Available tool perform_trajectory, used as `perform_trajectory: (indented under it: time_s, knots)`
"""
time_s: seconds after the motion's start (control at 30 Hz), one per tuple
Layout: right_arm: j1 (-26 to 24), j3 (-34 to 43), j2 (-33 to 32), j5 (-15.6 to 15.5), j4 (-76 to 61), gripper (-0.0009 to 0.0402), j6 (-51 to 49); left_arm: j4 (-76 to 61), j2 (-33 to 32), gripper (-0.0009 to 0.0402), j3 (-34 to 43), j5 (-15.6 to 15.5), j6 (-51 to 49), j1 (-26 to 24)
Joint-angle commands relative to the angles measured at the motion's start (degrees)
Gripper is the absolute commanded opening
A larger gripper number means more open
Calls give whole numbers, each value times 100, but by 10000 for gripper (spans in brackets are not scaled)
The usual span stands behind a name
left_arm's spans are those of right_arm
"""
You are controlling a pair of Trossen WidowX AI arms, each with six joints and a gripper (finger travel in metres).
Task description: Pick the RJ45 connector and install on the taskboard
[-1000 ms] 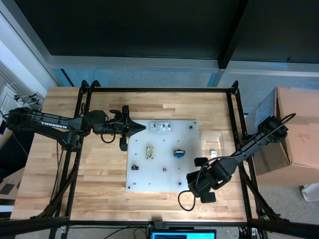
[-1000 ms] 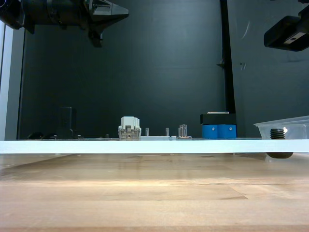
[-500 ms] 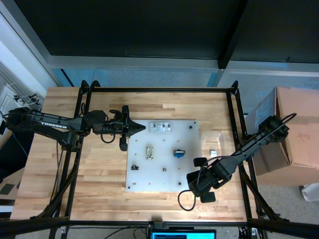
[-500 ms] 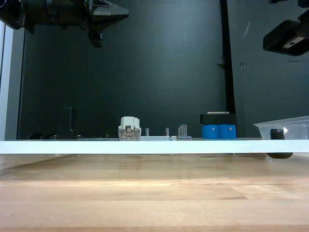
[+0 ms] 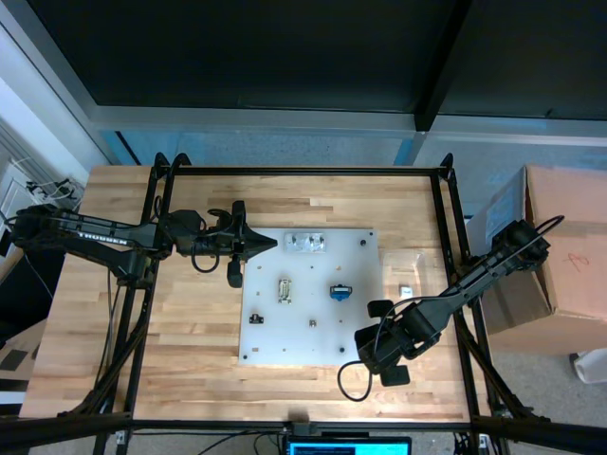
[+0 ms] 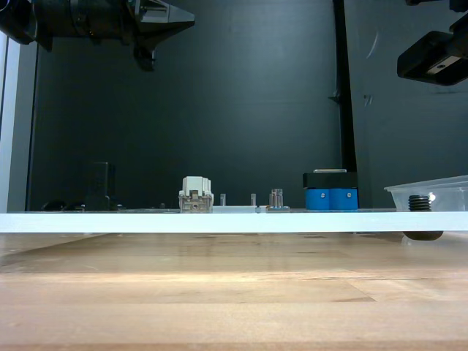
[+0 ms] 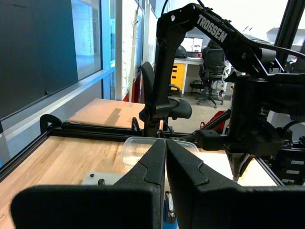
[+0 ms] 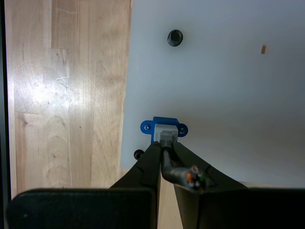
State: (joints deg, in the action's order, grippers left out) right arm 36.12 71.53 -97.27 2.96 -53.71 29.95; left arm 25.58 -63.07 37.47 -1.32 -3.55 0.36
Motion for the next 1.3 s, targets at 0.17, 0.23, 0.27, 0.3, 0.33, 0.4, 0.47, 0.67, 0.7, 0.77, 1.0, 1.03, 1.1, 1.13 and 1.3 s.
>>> perform_trajectory:
  time_s: [0.17, 0.23, 0.27, 0.3, 0.33, 0.4, 0.47, 0.67, 0.7, 0.77, 1.0, 1.03, 1.1, 1.13, 1.3]
  knots:
    - [2, 20, 37, 7, 46, 74, 81, 2, -2, 1, 2, 0, 0, 2]
    - [4, 20, 90, 7, 50, 83, 90, -17, -2, 1, 2, 0, 2, 2]
    - [0, 22, 103, 7, 48, 88, 92, -7, -2, 1, 2, 0, 2, 0]
    - [-2, 28, 114, 13, 42, 92, 90, 17, -2, 1, 2, 0, 0, 2]
    - [-2, 33, 127, 37, 33, 96, 90, 28, -2, 1, 2, 0, 2, 2]
    - [-2, 31, 188, 46, 17, 104, 92, -15, -2, 1, 2, 0, 0, 2]
    - [-2, 31, 262, 46, -35, 112, 118, -4, -2, 1, 2, 0, 0, 0]
    - [-7, 26, 564, 48, -424, 141, 129, -2, -2, 1, 2, 0, 2, 0]
    - [-9, 24, 619, 48, -463, 146, 129, -4, -2, 1, 2, 0, 2, 2]
    - [-9, 24, 730, 48, -516, 156, 127, 2, -2, 1, 2, 0, 0, 2]
    - [-13, 22, 861, 48, -643, 177, 118, 4, -2, 1, 2, 2, 0, 2]
    - [-13, 22, 881, 48, -645, 177, 114, 2, -2, 1, 2, 0, 0, 2]
    - [-31, 17, 927, 70, -645, 176, 111, 0, -2, 1, 2, 0, 0, 2]
    - [-63, 7, 970, 125, -645, 174, 109, 0, -2, 1, 2, 0, 0, 0]
    - [-420, -254, 1429, 573, -546, 158, -55, 0, -2, 1, 2, 0, 2, 2]
